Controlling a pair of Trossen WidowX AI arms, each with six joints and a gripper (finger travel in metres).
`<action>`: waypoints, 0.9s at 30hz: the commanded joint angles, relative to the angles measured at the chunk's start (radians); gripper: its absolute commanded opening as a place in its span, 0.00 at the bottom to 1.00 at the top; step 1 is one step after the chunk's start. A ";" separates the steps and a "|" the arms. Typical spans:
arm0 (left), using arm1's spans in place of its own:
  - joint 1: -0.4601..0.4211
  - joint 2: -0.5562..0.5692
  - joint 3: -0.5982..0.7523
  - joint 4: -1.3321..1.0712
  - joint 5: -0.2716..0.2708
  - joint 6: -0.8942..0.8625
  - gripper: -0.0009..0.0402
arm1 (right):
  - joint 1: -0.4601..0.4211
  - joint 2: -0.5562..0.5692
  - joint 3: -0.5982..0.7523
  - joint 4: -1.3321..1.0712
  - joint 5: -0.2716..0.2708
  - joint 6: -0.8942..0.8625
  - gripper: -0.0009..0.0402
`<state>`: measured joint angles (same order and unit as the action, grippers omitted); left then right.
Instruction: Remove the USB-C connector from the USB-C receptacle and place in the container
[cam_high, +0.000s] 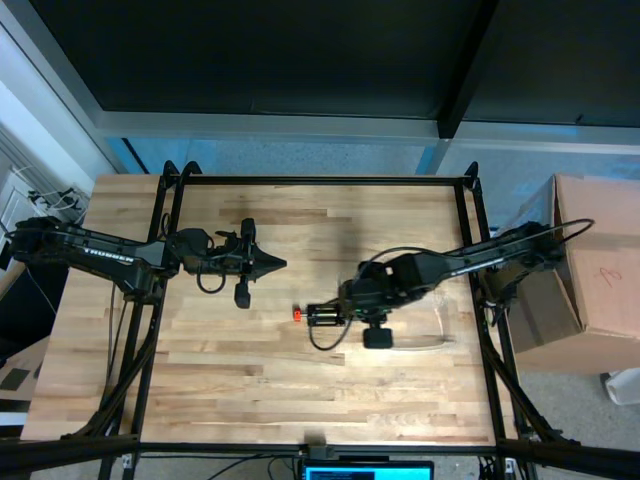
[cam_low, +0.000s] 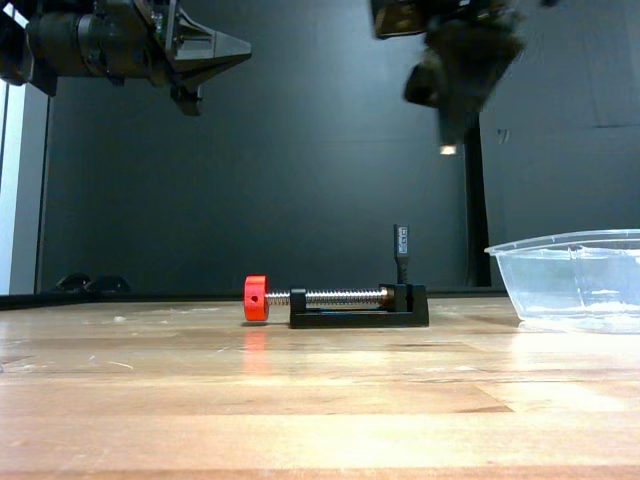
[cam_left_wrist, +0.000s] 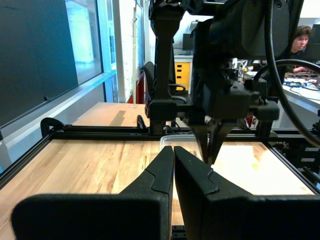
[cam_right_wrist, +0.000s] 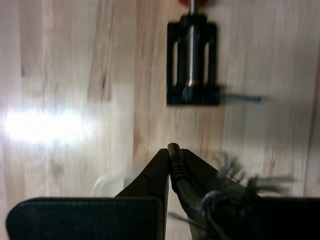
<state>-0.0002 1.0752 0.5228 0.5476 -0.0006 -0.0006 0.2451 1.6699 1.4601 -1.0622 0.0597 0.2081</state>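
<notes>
Holding the plug (cam_right_wrist: 174, 156) pinched tight in my right gripper (cam_right_wrist: 171, 150), I see it high above and clear of the socket (cam_low: 401, 240), which stands upright in the clamp (cam_low: 358, 305). The tub (cam_low: 570, 285) sits near the worktop's (cam_high: 250, 390) right edge. My left gripper (cam_left_wrist: 173, 165) hangs closed and empty over the left side.

Robotics lab: framed workbench (cam_high: 270, 340), cluttered desks (cam_left_wrist: 300, 90)

The left gripper (cam_left_wrist: 173, 150), the right gripper (cam_right_wrist: 172, 151) and its held USB-C connector (cam_right_wrist: 175, 166) are black, the vise (cam_low: 350, 319) black with a red knob (cam_low: 256, 298), the container (cam_low: 570, 275) clear, the table (cam_low: 300, 400) pale streaked wood.
</notes>
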 joint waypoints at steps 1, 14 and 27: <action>0.000 0.000 0.000 0.000 0.000 0.000 0.02 | 0.025 -0.063 -0.085 0.011 0.000 0.011 0.02; 0.000 0.000 0.000 0.000 0.000 0.000 0.02 | 0.097 -0.285 -0.415 0.021 0.000 0.110 0.02; 0.000 0.000 0.000 0.000 0.000 0.000 0.02 | 0.156 -0.320 -0.603 0.029 -0.018 0.176 0.04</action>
<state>-0.0002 1.0748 0.5224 0.5476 -0.0006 -0.0002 0.3969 1.3479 0.8665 -1.0363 0.0486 0.3740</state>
